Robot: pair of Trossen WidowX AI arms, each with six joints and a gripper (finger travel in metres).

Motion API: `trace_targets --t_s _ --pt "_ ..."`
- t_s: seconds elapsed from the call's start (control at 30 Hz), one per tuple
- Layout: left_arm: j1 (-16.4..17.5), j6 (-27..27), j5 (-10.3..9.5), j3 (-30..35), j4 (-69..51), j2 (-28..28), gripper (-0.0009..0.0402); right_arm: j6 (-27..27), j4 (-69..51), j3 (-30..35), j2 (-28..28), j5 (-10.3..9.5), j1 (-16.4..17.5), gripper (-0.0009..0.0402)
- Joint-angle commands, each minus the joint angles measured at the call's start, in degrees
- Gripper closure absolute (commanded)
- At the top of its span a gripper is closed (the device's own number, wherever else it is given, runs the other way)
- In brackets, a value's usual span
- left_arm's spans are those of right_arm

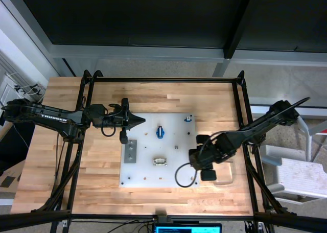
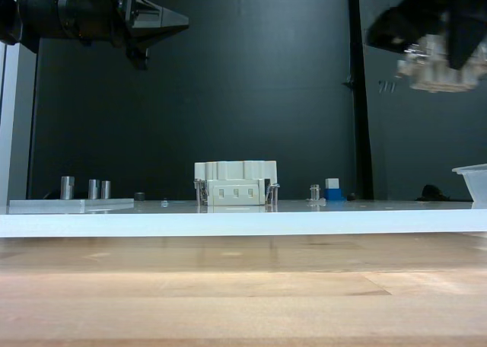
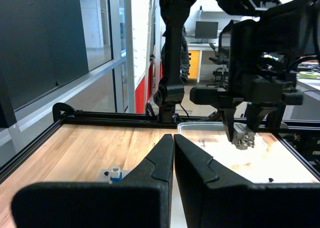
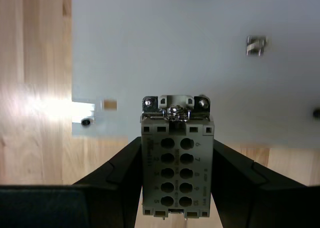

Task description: Remove the HAN10-E connector and place it in the container

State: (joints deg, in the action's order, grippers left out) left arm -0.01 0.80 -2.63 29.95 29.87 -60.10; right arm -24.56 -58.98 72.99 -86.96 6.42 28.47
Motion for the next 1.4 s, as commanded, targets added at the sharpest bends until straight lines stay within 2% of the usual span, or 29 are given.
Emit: trace_targets --t_s 0.03,0.67,0.9,1.13,1.4 --pt "0.00 0.00 0.00 0.00 -0.02 0.00 0.0393 -2.21 0.22 -3.02 2.21 0.07 1.57 0.0389" --pt "0.02 0.00 0.02 0.00 -0.02 0.00 0.0393 -9.99 1.22 -16.24 12.98 0.07 9.33 0.0389" --pt "0.02 0.00 0.00 0.00 -0.02 0.00 0.0393 -15.37 1.75 -21.66 16.48 0.04 12.33 0.0389" --pt "0.02 0.00 0.00 0.00 -0.04 0.00 0.0393 -17.84 3.50 -25.86 17.14 0.04 14.21 0.0389" --pt "0.02 0.00 0.00 0.00 -0.02 0.00 0.0393 -18.82 9.05 -29.27 17.09 0.04 14.51 0.0389"
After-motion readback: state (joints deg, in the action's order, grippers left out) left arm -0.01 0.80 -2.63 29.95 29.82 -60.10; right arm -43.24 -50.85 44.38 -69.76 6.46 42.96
